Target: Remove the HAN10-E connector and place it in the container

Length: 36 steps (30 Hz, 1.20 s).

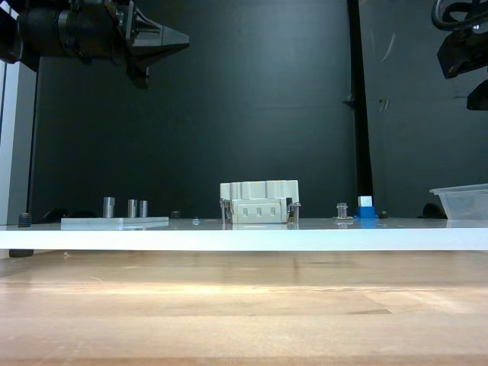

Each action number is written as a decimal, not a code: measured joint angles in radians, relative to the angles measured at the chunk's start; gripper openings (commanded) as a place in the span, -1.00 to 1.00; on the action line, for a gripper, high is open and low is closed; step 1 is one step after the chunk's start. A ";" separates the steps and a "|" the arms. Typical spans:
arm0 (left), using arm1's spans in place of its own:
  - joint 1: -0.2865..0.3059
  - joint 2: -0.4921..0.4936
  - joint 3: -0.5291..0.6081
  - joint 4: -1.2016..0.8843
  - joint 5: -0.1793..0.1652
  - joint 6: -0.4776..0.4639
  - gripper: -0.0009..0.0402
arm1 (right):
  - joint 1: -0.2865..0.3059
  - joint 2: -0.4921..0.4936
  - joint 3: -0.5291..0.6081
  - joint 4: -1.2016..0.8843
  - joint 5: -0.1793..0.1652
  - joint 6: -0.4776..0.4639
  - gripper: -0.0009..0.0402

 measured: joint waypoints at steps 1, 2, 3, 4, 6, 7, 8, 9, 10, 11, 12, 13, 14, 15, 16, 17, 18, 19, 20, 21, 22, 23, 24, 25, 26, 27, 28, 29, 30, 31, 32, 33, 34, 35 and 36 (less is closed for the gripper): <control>0.000 0.000 0.000 0.000 0.000 0.000 -0.96 | 0.000 0.000 0.000 0.000 0.000 0.001 0.34; 0.000 0.000 0.000 0.000 0.000 0.000 -0.96 | 0.000 0.000 0.000 0.000 0.000 0.003 0.34; 0.000 0.000 0.000 0.000 0.000 0.000 -0.96 | 0.000 0.000 0.000 0.000 0.000 0.004 0.34; 0.000 0.000 0.000 0.000 0.000 0.000 -0.96 | 0.000 0.000 0.000 0.000 0.000 0.006 0.34; 0.000 0.000 0.000 0.000 0.000 0.000 -0.96 | 0.000 0.000 0.000 0.001 0.000 0.023 0.34; 0.000 0.000 0.000 0.000 0.000 0.000 -0.96 | 0.000 0.000 0.000 0.001 0.000 0.031 0.34; 0.000 0.000 0.000 0.000 0.000 0.000 -0.96 | 0.000 0.000 0.000 0.001 0.000 0.035 0.34; 0.000 0.000 0.000 0.000 0.000 0.000 -0.96 | 0.000 0.000 0.000 0.001 0.000 0.037 0.34; 0.000 0.000 0.000 0.000 0.000 0.000 -0.96 | 0.000 0.000 0.000 0.001 0.000 0.037 0.34; 0.000 0.000 0.000 0.000 0.000 0.000 -0.96 | 0.000 0.000 0.000 0.001 0.000 0.037 0.34; 0.000 0.000 0.000 0.000 0.000 0.000 -0.96 | 0.000 0.000 0.000 0.001 0.000 0.037 0.34; 0.000 0.000 0.000 0.000 0.000 0.000 -0.96 | 0.000 0.000 0.000 0.000 0.000 0.037 0.34; 0.000 0.000 0.000 0.000 0.000 0.000 -0.96 | 0.000 0.000 0.000 0.000 0.000 0.037 0.34; 0.000 0.000 0.000 0.000 0.000 0.000 -0.96 | 0.000 0.000 0.000 0.000 0.000 0.037 0.34; 0.000 0.000 0.000 0.000 0.000 0.000 -0.96 | 0.000 0.000 0.000 0.000 0.000 0.037 0.34; 0.000 0.000 0.000 0.000 0.000 0.000 -0.96 | 0.000 0.000 0.000 0.000 0.000 0.037 0.34; 0.000 0.000 0.000 0.000 0.000 0.000 -0.96 | 0.000 0.000 0.000 0.000 0.000 0.037 0.34; 0.000 0.000 0.000 0.000 0.000 0.000 -0.96 | 0.000 0.000 0.000 0.000 0.000 0.037 0.34; 0.000 0.000 0.000 0.000 0.000 0.000 -0.96 | 0.000 0.000 0.000 0.000 0.003 0.037 0.34; 0.000 0.000 0.000 0.000 0.000 0.000 -0.96 | 0.000 0.000 0.000 0.000 0.006 0.037 0.34; 0.000 0.000 0.000 0.000 0.000 0.000 -0.96 | 0.000 0.000 0.000 0.000 0.007 0.037 0.34; 0.000 0.000 0.000 0.000 0.000 0.000 -0.96 | 0.000 0.000 0.000 0.000 0.008 0.037 0.34; 0.000 0.000 0.000 0.000 0.000 0.000 -0.96 | 0.000 0.000 0.000 0.000 0.008 0.037 0.34; 0.000 0.000 0.000 0.000 0.000 0.000 -0.96 | 0.000 0.000 0.000 0.000 0.008 0.037 0.34; 0.000 0.000 0.000 0.000 0.000 0.000 -0.96 | 0.000 0.000 0.000 0.000 0.008 0.037 0.34; 0.000 0.000 0.000 0.000 0.000 0.000 -0.96 | 0.000 0.000 0.000 0.000 0.008 0.037 0.34; 0.000 0.000 0.000 0.000 0.000 0.000 -0.96 | 0.000 0.000 0.000 0.000 0.008 0.037 0.34; 0.000 0.000 0.000 0.000 0.000 0.000 -0.96 | 0.000 0.000 0.000 0.000 0.008 0.037 0.34; 0.000 0.000 0.000 0.000 0.000 0.000 -0.96 | 0.000 0.000 0.000 0.000 0.008 0.037 0.34; 0.000 0.000 0.000 0.000 0.000 0.000 -0.96 | 0.000 0.000 0.000 0.000 0.008 0.037 0.34; 0.000 0.000 0.000 0.000 0.000 0.000 -0.96 | 0.000 0.000 0.000 0.000 0.008 0.038 0.34; 0.000 0.000 0.000 0.000 0.000 0.000 -0.96 | 0.000 0.000 0.000 -0.001 0.008 0.038 0.34; 0.000 0.000 0.000 0.000 0.000 0.000 -0.96 | 0.000 0.000 0.000 -0.001 0.008 0.040 0.34; 0.000 0.000 0.000 0.000 0.000 0.000 -0.96 | 0.000 0.000 0.000 0.000 0.008 0.041 0.34; 0.000 0.000 0.000 0.000 0.000 0.000 -0.96 | 0.000 0.000 0.000 -0.001 0.008 0.041 0.34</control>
